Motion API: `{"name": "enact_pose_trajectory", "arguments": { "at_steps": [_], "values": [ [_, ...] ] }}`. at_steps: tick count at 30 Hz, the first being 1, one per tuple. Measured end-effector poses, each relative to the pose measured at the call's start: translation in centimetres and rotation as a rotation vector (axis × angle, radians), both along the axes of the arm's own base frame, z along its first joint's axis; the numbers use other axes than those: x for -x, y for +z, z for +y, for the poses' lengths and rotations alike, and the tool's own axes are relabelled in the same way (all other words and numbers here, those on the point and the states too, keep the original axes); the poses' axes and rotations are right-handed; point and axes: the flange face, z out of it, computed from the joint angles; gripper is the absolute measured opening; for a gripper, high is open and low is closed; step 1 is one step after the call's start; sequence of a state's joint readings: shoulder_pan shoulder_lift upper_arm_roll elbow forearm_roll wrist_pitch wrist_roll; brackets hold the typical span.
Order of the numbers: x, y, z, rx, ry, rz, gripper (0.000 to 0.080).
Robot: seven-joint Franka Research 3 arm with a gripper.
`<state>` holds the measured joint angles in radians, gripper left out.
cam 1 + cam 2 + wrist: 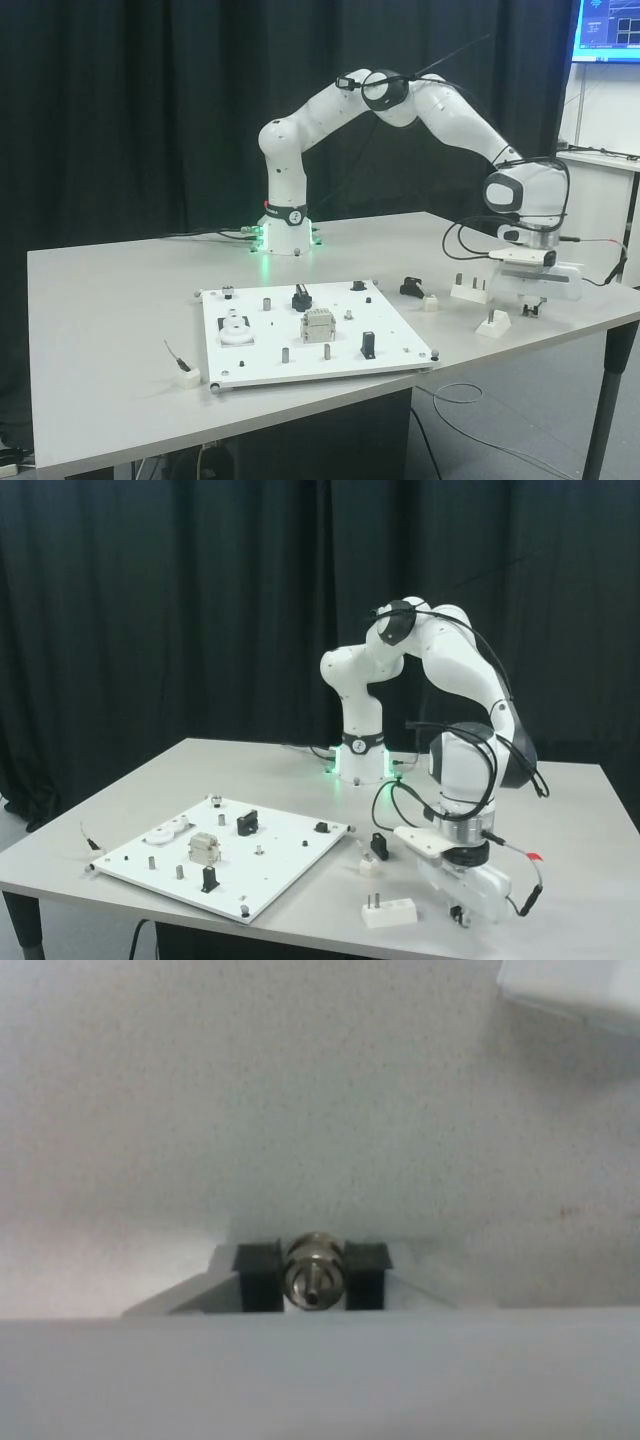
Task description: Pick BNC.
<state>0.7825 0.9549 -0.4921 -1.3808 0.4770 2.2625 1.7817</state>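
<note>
Clearly the tool (pixel 313 1300) is clenched on the BNC (pixel 313 1272), its black fingers (pixel 258 1278) pressing both sides.

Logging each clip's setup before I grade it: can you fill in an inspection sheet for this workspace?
Surface: grey table carrying a white board with small parts mounted on it.
Job's things: BNC connector sits between the black fingers, above the tabletop.
Clutter: white two-pin block, small white stand, black part, small white piece with a wire.
Grippers: gripper shut on the BNC connector.
Cables: black cable looping at the wrist; a thin lead off the gripper.
Surroundings: black curtain; a screen at the first room view's corner.
</note>
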Motion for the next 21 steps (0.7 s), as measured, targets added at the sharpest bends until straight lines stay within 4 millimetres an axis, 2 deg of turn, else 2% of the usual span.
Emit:
{"name": "enact_pose_trajectory", "arguments": {
  "at_steps": [4,5,21],
  "values": [
    [0.0,0.1,0.1,0.0,0.002,0.007,0.0194],
    [0.0,0.1,0.1,0.0,0.002,0.008,0.0122],
    [-0.2,1.1,0.4,0.002,0.027,0.021,0.0123]
  ]
}}
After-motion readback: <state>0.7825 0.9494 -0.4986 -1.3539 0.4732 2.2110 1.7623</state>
